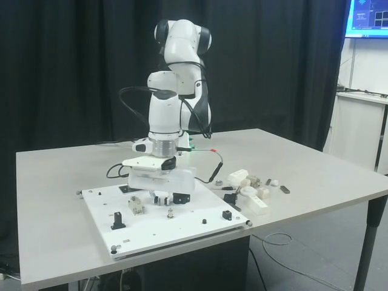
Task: Remove square peg 1.
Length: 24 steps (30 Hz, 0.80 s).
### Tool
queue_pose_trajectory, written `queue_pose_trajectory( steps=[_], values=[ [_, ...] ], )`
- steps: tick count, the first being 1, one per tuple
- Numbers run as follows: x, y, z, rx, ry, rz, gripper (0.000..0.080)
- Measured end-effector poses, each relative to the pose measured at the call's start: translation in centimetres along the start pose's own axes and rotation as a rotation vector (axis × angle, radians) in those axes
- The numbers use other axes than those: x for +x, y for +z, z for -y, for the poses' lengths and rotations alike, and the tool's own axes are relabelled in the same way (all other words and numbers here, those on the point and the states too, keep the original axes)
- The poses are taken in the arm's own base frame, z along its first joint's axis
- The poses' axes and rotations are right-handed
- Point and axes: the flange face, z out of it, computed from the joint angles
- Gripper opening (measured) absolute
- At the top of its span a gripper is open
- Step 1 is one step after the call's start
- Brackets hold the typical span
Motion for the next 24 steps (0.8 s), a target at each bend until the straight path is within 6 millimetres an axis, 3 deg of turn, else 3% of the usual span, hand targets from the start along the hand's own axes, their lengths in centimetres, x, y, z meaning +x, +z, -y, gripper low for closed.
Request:
queue_pose_trajectory(
  steps=[3, 4, 10, 11, 24],
  values=[
    [0.32, 0.11, -0.38, -0.005, -0.029, -0.002, 0.0449],
    [0.36, 0.12, -0.43, -0.004, -0.038, -0.001, 0.01],
    [0.38, 0.14, -0.45, 0.006, -0.083, 0.007, 0.01],
    [0.38, 0.14, -0.45, 0.007, -0.089, 0.008, 0.0046],
    [0.64, 0.01, -0.69, 0.027, -0.148, 0.022, 0.0046]
  ],
)
